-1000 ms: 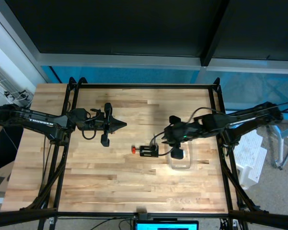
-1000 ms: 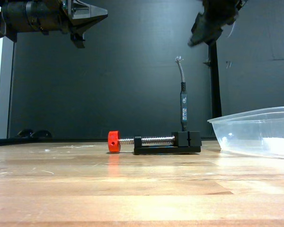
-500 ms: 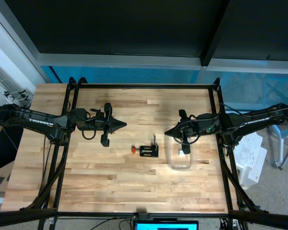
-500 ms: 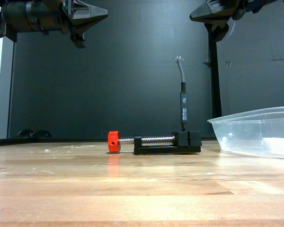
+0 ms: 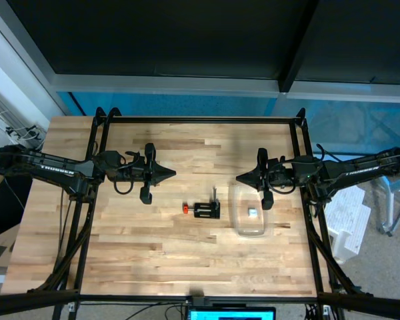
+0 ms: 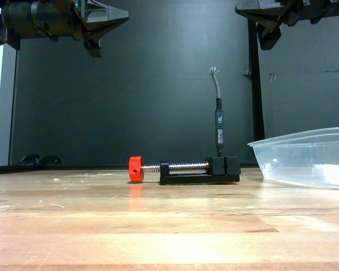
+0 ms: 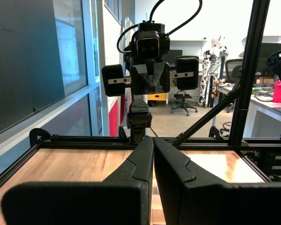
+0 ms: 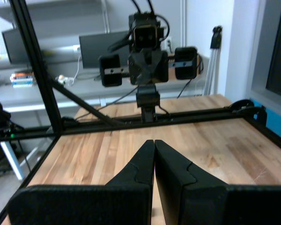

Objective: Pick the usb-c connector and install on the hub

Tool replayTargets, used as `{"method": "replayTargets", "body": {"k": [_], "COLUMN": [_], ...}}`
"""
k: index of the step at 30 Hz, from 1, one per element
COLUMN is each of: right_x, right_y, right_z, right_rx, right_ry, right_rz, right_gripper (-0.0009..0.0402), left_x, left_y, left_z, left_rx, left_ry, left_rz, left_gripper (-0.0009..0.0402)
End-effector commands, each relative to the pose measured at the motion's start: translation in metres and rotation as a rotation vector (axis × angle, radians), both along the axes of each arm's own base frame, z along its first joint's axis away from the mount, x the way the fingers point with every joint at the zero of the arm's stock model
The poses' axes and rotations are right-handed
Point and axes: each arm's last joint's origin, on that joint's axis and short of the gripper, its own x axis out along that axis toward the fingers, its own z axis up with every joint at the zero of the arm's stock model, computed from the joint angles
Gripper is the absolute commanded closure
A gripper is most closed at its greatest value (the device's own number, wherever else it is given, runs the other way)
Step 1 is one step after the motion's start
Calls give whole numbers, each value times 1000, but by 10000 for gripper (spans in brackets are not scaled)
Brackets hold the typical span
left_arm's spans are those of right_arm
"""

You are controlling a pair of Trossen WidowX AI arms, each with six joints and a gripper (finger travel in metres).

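Note:
The black connector [image 6: 219,129] stands upright on the vise [image 6: 199,169], nothing holding it, and its grey braided cable [image 6: 216,83] rises from it. In the high view the vise [image 5: 206,211] with its red knob [image 5: 185,208] lies mid-table. My right gripper [image 5: 239,179] hovers high, right of the vise and above the tray's far end, shut with nothing between its fingers [image 8: 153,161]. My left gripper [image 5: 172,174] is parked high at the left, shut and empty [image 7: 153,154].
A clear tray [image 5: 249,213] holding a white block [image 5: 252,213] sits right of the vise; in the low view the tray [image 6: 305,158] is at the right. A black frame borders the table's far and side edges.
My right arm has pulled up and back to the right, away from the vise and tray, and now hangs level. The connector stays standing on the vise. The left arm has not moved.

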Motion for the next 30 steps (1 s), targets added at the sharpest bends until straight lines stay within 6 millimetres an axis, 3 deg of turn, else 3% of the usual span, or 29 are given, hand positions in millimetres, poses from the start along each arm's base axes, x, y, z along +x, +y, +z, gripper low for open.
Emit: {"method": "replayTargets", "body": {"k": [1,18,30], "right_x": [-4,-15,-14], "right_y": [-5,-25,-25], "right_z": [-5,-15,-17], "right_rx": [3,-34,-45], "right_ry": [-28,-82,-58], "right_rz": [-24,-34,-30], "right_gripper": [393,393,393], "left_x": [0,0,0], "left_y": [0,0,0], "left_z": [0,0,0], "left_rx": [0,0,0], "left_ry": [0,0,0], "left_rz": [0,0,0], "left_gripper": [393,393,393]}}
